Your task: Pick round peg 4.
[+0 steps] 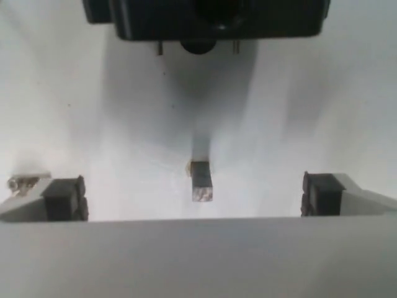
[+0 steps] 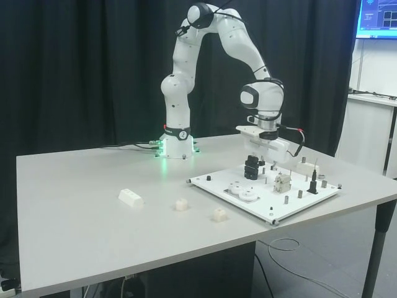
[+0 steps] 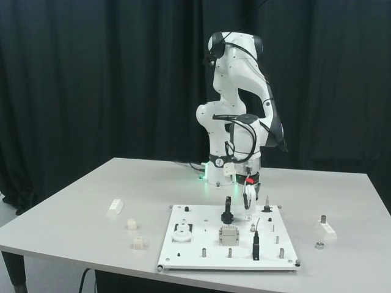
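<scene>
With the gripper [image 1: 195, 195] spread wide and the small grey peg [image 1: 201, 180] standing midway between its fingertips, we should lower straight, then close evenly on it.

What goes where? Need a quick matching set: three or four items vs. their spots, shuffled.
Items:
1. gripper
2. white board
3. three small white blocks
4. green light

Places:
A. at the arm's base
B. on the bare table, beside the board
C. over the board, a small grey peg between its fingers
D. on the table in front of the arm, carrying pegs and parts

Pairs: 1-C, 2-D, 3-B, 4-A
</scene>
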`<move>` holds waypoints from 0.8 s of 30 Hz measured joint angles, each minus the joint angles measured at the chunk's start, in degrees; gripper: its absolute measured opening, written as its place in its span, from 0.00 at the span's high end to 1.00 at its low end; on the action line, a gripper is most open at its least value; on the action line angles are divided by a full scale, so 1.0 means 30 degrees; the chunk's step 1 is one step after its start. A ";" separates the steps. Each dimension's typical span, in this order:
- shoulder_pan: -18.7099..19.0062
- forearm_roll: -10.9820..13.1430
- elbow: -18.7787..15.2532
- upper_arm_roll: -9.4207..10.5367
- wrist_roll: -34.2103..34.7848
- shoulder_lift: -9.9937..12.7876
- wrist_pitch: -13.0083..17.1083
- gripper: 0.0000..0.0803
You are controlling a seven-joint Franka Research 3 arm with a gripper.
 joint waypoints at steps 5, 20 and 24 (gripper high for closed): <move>0.0320 0.0000 0.0142 -0.0345 0.0000 -0.0027 -0.0135 0.06; 0.1788 -0.0049 0.1064 -0.1867 0.0000 -0.0114 -0.1628 0.00; 0.2329 -0.0073 0.1400 -0.2473 0.0001 -0.0114 -0.2125 0.00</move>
